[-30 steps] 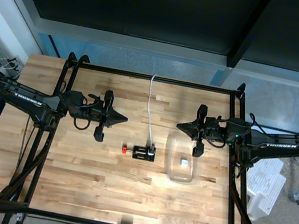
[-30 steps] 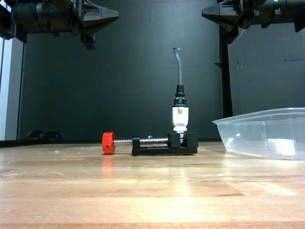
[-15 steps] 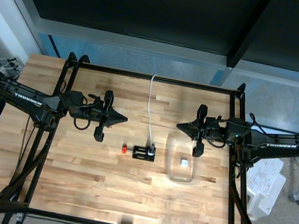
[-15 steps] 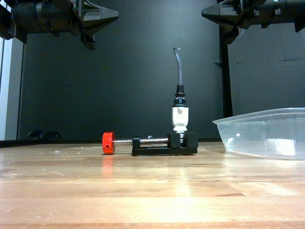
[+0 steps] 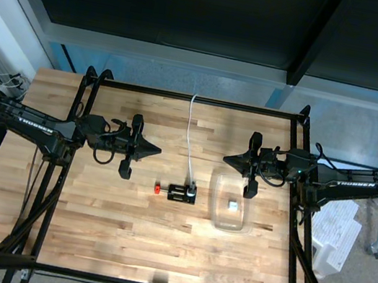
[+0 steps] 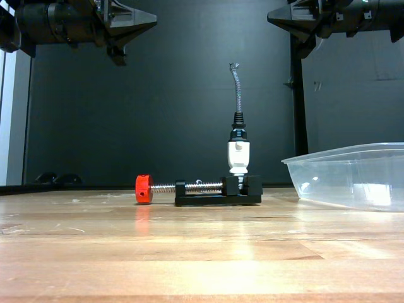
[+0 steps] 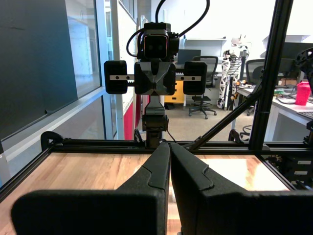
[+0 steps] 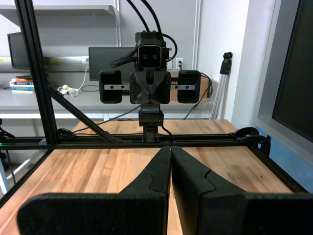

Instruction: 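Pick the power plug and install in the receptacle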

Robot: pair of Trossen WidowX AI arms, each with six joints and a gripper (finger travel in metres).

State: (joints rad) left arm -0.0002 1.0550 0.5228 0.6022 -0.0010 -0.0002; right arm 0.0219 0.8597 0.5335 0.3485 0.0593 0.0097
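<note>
Left tool point(image 5: 157, 150) is held high over the counter point(image 5: 107, 230), left of the middle, with its fingers pressed together and nothing gripped between them. Right tool point(image 5: 225, 160) is held at a similar height on the opposite side, pointed inward toward the left one, its fingers likewise clenched on nothing. Between and below the two, nearer the front edge, a black vise point(image 5: 181, 193) with a red knob point(image 5: 156, 188) is set on the counter. The receptacle point(image 6: 238, 154) is clamped upright at the end of the vise away from the knob, and its white cable point(image 5: 191, 131) is led away toward the far edge. Just right of the vise, beneath the right tool, a clear tray point(image 5: 228, 227) is placed, with a small pale block point(image 5: 233, 205) lying inside. The power plug cannot be made out in any view.
</note>
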